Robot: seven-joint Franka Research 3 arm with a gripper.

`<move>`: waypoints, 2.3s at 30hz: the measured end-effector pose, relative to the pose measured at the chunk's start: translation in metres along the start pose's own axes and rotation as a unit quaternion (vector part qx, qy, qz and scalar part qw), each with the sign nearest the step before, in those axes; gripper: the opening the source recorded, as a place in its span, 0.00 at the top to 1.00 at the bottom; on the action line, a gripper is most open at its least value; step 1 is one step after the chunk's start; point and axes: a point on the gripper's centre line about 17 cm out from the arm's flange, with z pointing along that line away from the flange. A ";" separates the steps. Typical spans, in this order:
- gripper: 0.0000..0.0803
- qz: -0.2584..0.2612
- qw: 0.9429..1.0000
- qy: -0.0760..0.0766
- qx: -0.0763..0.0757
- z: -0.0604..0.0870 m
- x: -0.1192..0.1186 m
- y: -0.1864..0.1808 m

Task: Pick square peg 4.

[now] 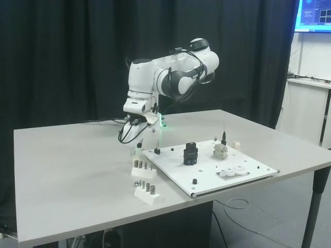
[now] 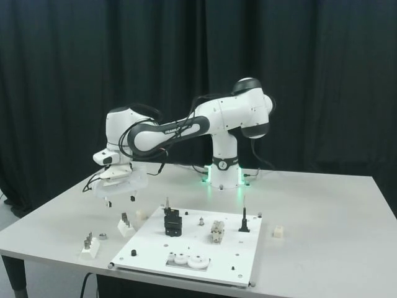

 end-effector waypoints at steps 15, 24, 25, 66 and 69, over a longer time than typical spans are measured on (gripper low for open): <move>0.00 -0.003 1.000 0.003 0.013 0.018 0.005 0.008; 0.00 -0.003 1.000 -0.001 0.021 0.029 0.004 0.003; 0.00 -0.002 1.000 -0.002 0.022 0.031 0.003 0.003; 0.37 0.031 0.999 0.002 0.036 0.059 0.001 -0.013; 0.37 0.032 0.999 0.003 0.036 0.059 0.002 -0.013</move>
